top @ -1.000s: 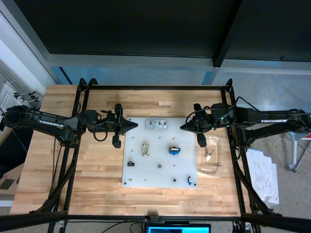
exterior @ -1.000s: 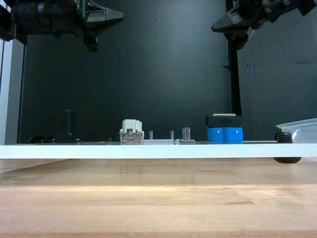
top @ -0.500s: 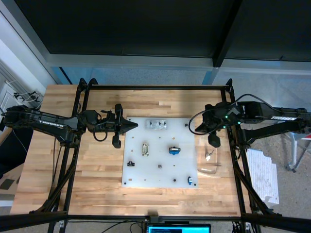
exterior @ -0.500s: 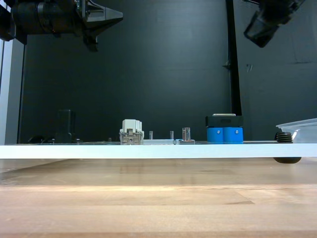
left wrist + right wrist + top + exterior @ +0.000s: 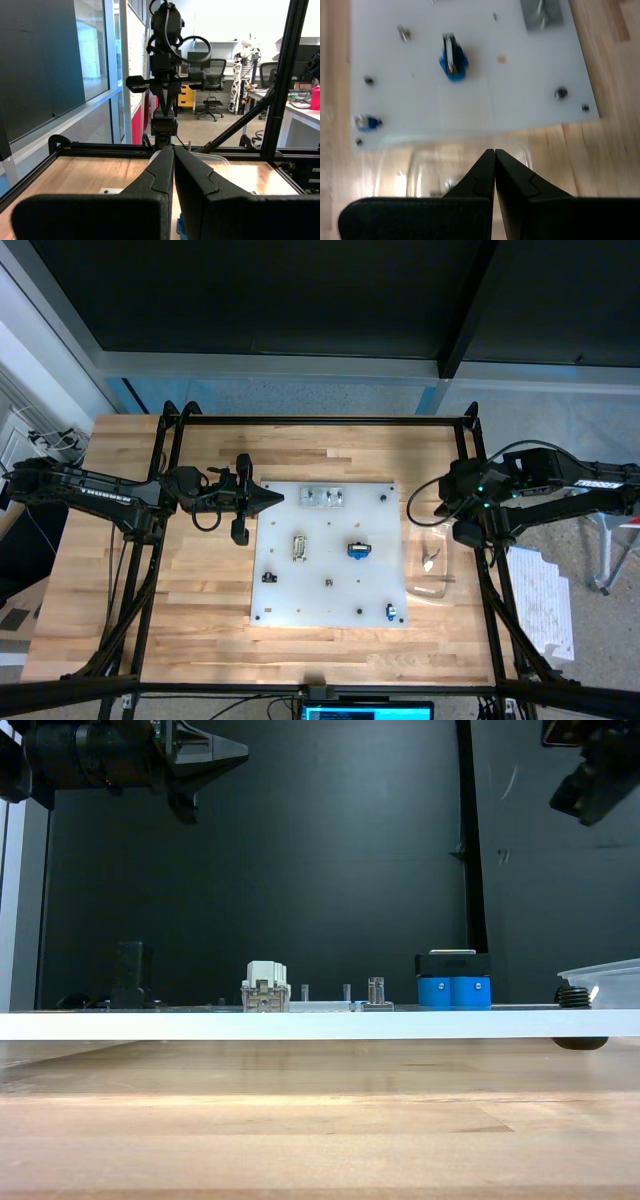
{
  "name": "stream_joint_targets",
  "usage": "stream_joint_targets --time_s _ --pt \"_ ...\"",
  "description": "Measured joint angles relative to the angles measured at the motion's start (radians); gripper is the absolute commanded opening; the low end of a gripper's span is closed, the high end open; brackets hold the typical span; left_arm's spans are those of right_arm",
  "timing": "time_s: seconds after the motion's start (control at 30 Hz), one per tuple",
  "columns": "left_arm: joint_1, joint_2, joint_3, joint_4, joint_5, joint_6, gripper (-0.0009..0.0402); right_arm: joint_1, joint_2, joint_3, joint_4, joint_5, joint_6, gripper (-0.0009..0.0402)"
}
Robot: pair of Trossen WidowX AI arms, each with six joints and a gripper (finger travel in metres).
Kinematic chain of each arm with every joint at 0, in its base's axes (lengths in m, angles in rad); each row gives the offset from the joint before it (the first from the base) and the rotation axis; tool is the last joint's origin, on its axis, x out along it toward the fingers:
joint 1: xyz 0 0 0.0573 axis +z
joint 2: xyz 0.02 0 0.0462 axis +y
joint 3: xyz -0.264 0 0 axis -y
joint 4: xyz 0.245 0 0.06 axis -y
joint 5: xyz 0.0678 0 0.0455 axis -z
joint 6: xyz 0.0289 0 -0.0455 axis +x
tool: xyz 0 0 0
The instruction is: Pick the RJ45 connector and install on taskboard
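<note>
Hovering closed per wrist views: right hand (image 5: pixel 494 150) above tray (image 5: pixel 440 592), left hand (image 5: pixel 173 146) beside taskboard (image 5: pixel 320 600).

The taskboard (image 5: pixel 150 1023) lies flat on the counter (image 5: pixel 300 1130). It carries a grey-white block (image 5: pixel 265 988) and a blue fitting (image 5: pixel 454 991). The left end effector (image 5: pixel 238 758) hangs high above the board's left. The right end effector (image 5: pixel 585 798) hangs high above the clear tray (image 5: pixel 612 974).

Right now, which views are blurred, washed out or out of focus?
Right wrist view: blurred throughout, worst on the clear tray ahead of the raised, shut right gripper; taskboard soft. Left wrist view: crisp, but the office behind the shut left gripper, above the taskboard's far left corner, is washed out. Low view: near tabletop out of focus.
</note>
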Motion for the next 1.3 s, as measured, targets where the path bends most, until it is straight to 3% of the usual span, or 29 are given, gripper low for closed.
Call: stream_joint_targets --time_s 0.2,0.37,0.77,1.03,1.3 --pt "0.000 0.000 0.000 0.000 0.000 0.000 0.0000 0.050 -0.001 0.000 -0.076 0.008 0.050 0.0000" --pt "0.000 0.000 0.000 0.000 0.000 0.000 0.0000 0.140 -0.001 0.000 -0.147 0.054 0.142 0.0000" --pt "0.000 0.000 0.000 0.000 0.000 0.000 0.0000 0.359 0.008 -0.022 -0.192 0.056 0.379 0.0005" --pt "0.000 0.000 0.000 0.000 0.000 0.000 0.0000 0.428 0.045 -0.046 -0.195 0.061 0.480 0.0061" --pt "0.000 0.000 0.000 0.000 0.000 0.000 0.0000 0.457 0.092 -0.049 -0.186 0.131 0.493 0.0143"
